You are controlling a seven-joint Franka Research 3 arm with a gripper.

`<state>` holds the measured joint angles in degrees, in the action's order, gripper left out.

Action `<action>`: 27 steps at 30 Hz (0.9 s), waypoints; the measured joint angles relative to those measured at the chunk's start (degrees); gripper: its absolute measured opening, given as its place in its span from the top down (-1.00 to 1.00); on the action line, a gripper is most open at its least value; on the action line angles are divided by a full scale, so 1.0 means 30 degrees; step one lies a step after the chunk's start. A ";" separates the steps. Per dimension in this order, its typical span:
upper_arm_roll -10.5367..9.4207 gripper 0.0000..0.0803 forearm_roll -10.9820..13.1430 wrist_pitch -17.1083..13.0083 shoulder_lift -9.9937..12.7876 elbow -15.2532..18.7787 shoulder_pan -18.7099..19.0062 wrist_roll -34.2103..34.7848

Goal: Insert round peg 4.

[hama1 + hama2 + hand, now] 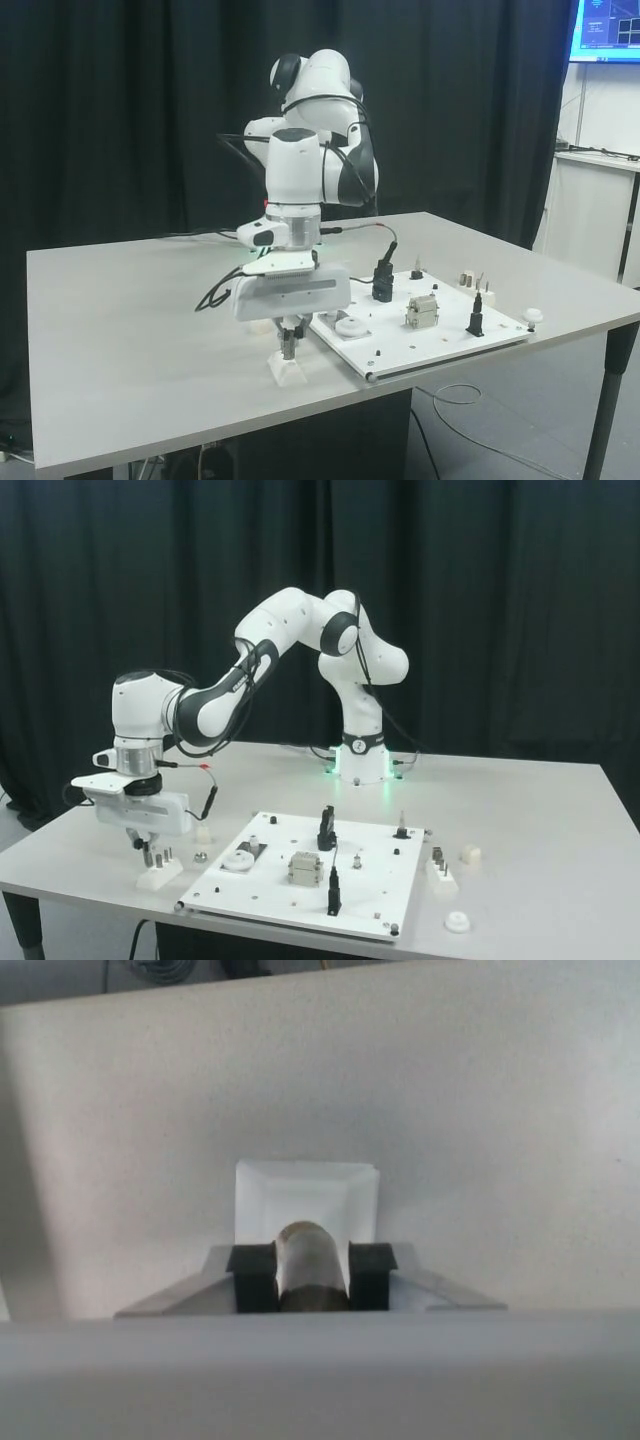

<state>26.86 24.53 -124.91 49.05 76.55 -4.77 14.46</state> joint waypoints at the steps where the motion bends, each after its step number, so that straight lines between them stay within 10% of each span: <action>1: 0.0023 0.63 -0.0011 0.0105 0.0000 -0.0061 0.0000 0.0013; 27: 0.0179 0.63 -0.0057 0.0647 0.0001 -0.0425 0.0000 0.0062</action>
<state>27.40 24.36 -122.97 49.05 75.27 -4.77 14.65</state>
